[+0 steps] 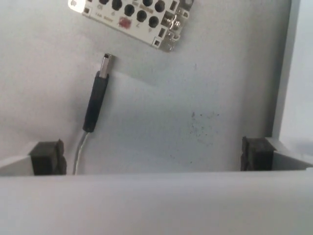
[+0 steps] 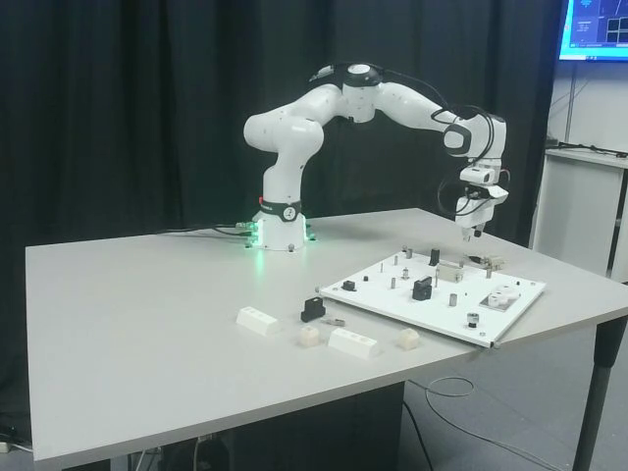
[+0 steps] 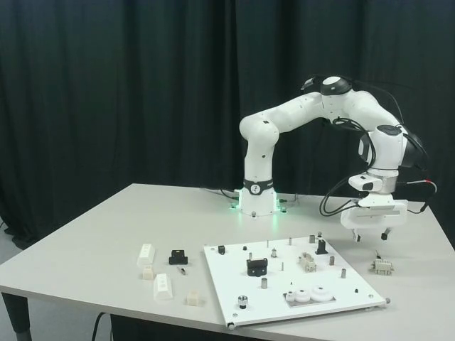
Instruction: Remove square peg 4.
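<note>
Wrist view | pincer (image 1: 151, 156) wide, holding nothing | connector block (image 1: 137, 19) markings unreadable | black cable plug (image 1: 96, 100) on table

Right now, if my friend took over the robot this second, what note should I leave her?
Gripper: jaws open, holding nothing. It hangs above the grey table just off the far side of the white board, not over the pegs.
Under it, in the wrist view: a black cable plug and a white connector block, both lying on the table.
Peg: several small pegs stand on the board; I cannot tell which one is square peg 4.
Done: no peg has been gripped.
Left: move over the board, close on square peg 4, then lift it out.
</note>
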Action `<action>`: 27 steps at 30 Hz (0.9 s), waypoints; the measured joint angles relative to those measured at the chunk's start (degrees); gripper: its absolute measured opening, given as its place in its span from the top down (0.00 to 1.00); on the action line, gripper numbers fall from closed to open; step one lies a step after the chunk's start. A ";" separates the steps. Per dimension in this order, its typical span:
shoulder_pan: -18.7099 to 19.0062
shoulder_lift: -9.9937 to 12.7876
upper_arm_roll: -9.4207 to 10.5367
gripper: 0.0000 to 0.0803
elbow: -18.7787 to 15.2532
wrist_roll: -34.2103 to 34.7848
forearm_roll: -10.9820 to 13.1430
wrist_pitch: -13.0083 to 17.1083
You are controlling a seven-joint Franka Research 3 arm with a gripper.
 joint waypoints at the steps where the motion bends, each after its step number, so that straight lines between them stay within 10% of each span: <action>1: -0.02 0.00 0.00 0.00 -0.02 -0.12 0.00 0.00; 27: -0.01 -0.21 -0.38 0.00 -0.57 -2.95 -3.84 -1.49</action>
